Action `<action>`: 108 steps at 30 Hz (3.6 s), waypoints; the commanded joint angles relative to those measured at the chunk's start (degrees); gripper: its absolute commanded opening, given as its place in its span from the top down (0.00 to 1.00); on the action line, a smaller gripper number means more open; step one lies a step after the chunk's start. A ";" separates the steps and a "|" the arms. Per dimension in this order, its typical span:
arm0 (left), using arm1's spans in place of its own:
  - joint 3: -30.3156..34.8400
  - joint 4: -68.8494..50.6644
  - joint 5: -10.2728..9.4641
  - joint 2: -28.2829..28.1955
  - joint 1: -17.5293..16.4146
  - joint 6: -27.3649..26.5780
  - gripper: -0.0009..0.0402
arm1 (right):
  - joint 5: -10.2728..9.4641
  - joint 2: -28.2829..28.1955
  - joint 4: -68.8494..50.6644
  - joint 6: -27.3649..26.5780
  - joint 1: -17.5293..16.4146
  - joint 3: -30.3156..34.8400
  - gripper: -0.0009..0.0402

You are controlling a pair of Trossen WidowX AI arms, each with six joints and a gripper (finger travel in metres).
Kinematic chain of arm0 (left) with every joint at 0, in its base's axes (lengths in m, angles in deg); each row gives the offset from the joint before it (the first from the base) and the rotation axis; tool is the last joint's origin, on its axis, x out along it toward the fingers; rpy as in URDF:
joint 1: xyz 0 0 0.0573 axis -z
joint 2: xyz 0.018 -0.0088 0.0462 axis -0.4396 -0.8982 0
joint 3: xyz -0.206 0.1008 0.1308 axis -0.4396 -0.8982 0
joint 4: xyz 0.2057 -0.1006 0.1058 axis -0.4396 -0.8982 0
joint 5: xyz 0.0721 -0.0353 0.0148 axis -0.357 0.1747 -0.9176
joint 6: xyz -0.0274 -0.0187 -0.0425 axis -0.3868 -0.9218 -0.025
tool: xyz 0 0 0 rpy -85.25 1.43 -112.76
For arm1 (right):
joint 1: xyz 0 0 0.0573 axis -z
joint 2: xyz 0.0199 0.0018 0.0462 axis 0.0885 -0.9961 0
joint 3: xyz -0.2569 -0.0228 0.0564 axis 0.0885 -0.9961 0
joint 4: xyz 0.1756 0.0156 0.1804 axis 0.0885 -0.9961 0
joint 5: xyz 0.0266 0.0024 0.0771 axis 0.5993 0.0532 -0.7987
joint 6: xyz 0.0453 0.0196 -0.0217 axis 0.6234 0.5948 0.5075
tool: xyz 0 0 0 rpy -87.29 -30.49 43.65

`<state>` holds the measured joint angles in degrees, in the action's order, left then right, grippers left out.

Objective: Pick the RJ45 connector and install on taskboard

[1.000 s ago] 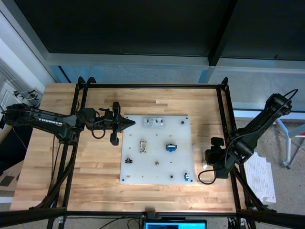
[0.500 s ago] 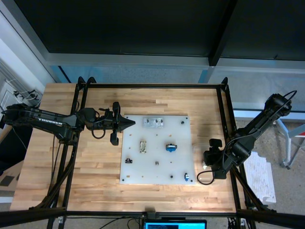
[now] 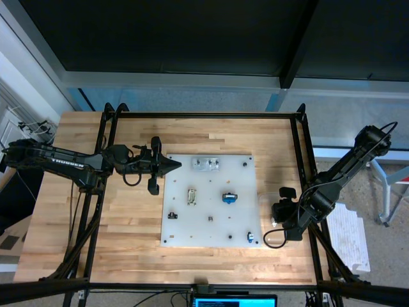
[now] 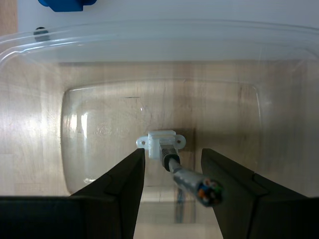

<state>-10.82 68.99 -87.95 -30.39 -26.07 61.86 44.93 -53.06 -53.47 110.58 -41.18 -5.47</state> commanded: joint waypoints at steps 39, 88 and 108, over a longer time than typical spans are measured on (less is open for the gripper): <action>0.02 0.00 0.02 0.00 -0.02 0.02 0.98 | 0.04 0.02 2.03 -0.24 -0.02 -0.81 0.94; 0.02 0.00 0.02 0.00 -0.02 0.00 0.98 | 1.55 -17.29 -10.05 -0.83 0.31 27.65 0.94; 0.02 0.00 0.02 0.00 -0.02 0.00 0.98 | 1.07 -24.48 -4.39 -3.87 3.56 30.82 0.94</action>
<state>-10.80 68.97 -87.95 -30.39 -26.07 61.86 46.37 -77.30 -58.23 106.71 -37.82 25.35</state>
